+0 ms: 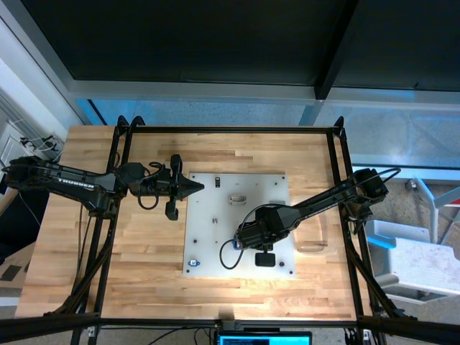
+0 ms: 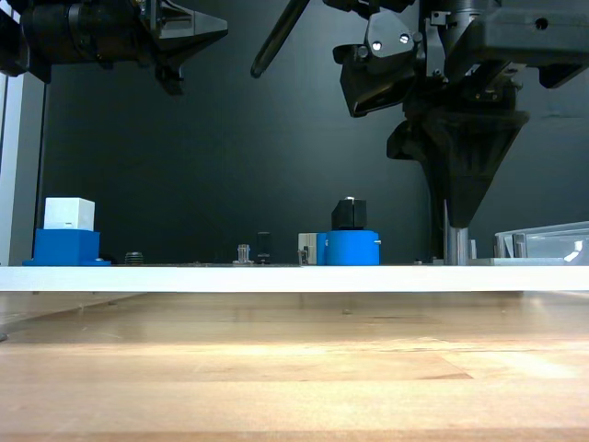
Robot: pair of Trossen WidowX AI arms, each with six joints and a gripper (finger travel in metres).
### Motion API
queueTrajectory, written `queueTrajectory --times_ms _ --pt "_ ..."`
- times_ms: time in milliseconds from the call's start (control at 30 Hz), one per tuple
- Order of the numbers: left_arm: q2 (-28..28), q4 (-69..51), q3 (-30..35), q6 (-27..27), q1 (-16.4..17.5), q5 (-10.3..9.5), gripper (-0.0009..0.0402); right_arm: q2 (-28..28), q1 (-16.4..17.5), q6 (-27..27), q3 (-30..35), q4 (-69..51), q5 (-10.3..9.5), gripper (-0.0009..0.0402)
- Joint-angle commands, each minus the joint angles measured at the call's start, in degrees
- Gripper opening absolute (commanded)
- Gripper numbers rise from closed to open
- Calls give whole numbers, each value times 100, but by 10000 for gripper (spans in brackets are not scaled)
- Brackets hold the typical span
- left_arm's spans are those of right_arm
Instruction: Pick the 16mm cylinder and place it in the taskboard
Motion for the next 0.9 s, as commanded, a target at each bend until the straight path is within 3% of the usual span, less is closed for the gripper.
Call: queueTrajectory --times_ms 33,900 --pt "0 0 0 2 0 2 0 -4 4 2 9 -24 -4 32" --pt "0 0 0 2 0 2 0 87 2 -59 -284 398 -2 32"
